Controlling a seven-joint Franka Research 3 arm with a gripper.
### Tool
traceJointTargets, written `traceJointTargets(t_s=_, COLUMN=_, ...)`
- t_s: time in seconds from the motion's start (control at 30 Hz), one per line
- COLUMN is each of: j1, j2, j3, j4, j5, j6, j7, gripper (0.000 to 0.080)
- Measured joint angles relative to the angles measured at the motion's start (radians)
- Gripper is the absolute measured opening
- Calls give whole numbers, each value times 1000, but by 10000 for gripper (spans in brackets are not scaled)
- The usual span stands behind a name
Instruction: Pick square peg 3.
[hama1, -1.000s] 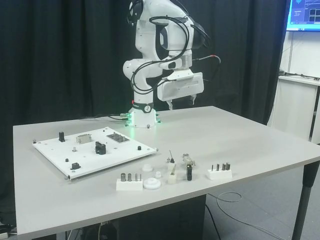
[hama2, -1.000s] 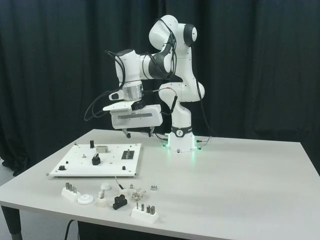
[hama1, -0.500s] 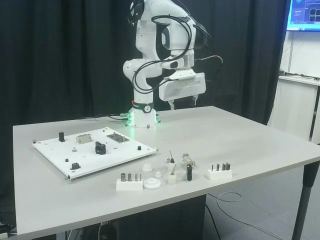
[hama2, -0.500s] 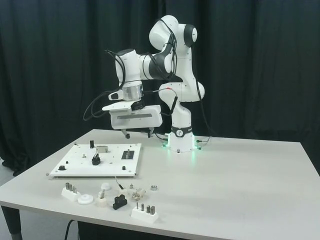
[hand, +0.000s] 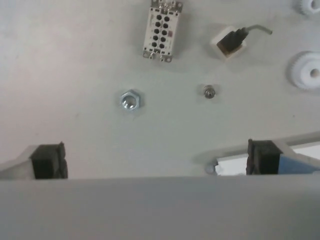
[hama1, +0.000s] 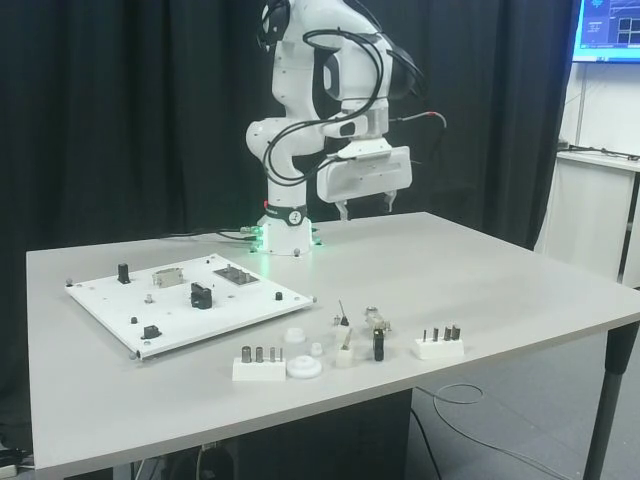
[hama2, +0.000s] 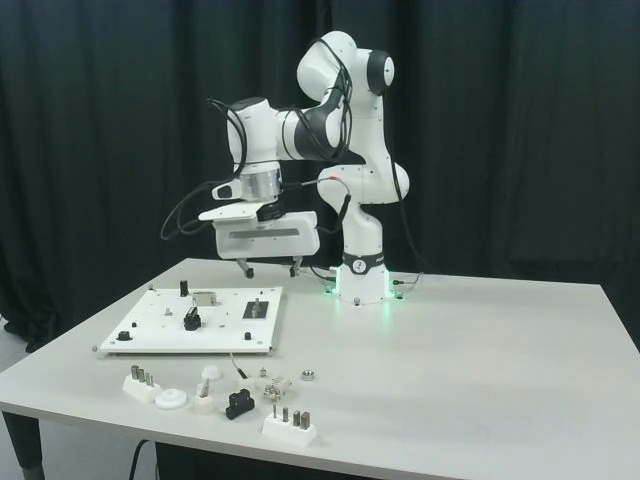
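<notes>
Gripper (hama1: 364, 206) high above the table (hama1: 520, 275) – fingers spread, holding nothing – peg holder (hama1: 440, 346) well apart at the front edge.

My white arm (hama2: 340, 130) is folded high above the table's back edge, wrist turned down, and my gripper (hama1: 364, 207) hangs empty with fingers spread wide.

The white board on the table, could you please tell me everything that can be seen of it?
The white board is a flat, square plate lying on the grey table, at the side away from the peg holders. Small posts stand at its corners. It carries several black fixtures, a grey metal block and a dark plate with pegs. One corner shows in the wrist view. The pincer hangs high above the table, apart from it.
</notes>
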Motion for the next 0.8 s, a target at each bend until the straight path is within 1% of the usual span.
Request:
traceJointTargets(t_s=0.37, j1=-3, j2=12, j3=-11, j4=22, j5=0, j6=3, j7=-25, gripper=800)
traceJointTargets(t_s=0.8, j1=-3, j2=14, j3=-18, j4=34, j5=-1, j6=3, j7=-77, gripper=800)
